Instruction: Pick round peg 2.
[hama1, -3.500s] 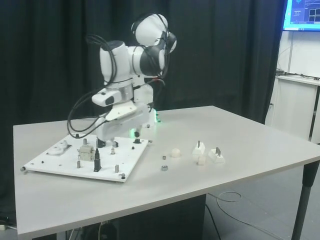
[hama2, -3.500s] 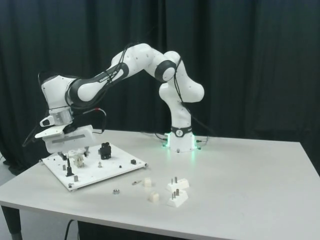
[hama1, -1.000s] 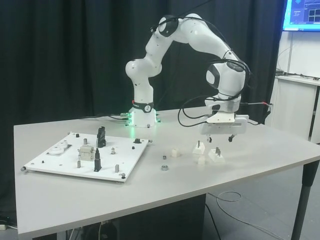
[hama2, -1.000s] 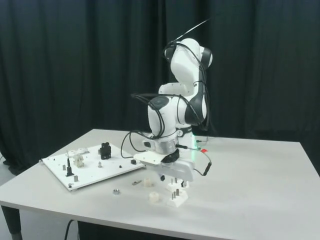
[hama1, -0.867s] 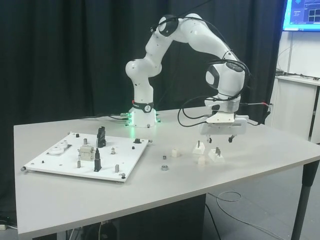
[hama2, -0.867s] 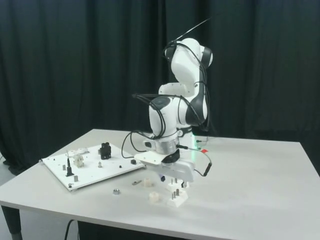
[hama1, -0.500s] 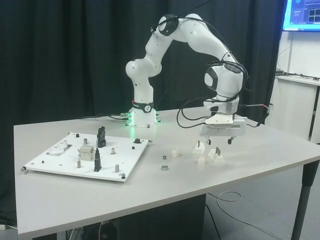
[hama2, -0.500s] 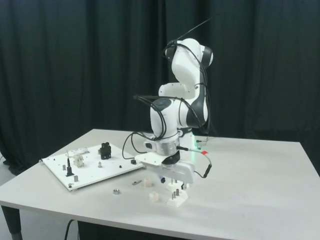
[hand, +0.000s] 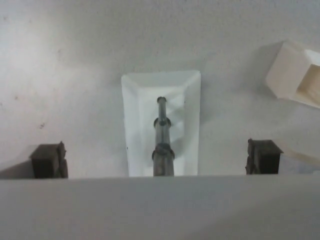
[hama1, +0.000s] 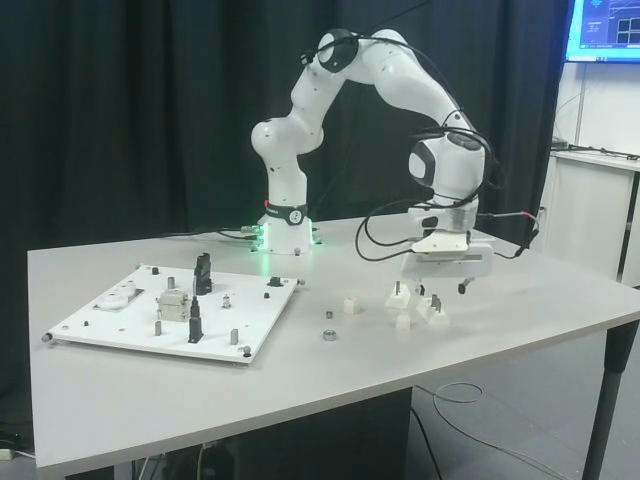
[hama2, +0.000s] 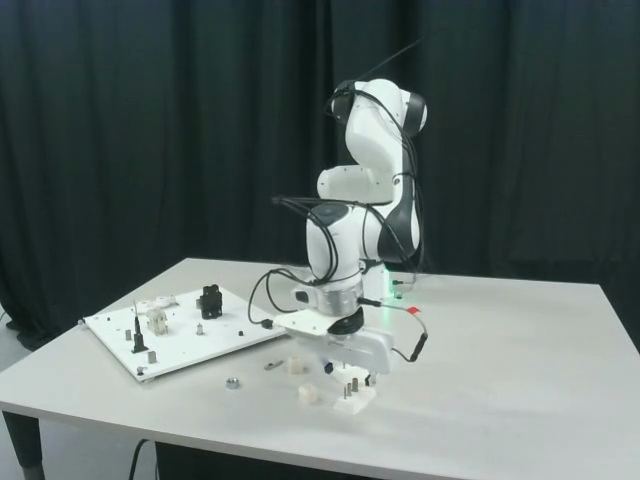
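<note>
We see the end effector (hand: 155, 160) open, its two dark fingertips (hand: 48, 161) spread wide on either side of a white holder block (hand: 160, 122) on the grey surface (hama1: 500, 290). Round peg 2 (hand: 161, 137) stands upright in that block, at the centre of the wrist view, between the fingertips but touching neither. In the first room view the end effector (hama1: 437, 293) hangs just above the small white blocks right of centre. A white board (hama1: 175, 315) carrying parts lies at the lower left of that frame.
</note>
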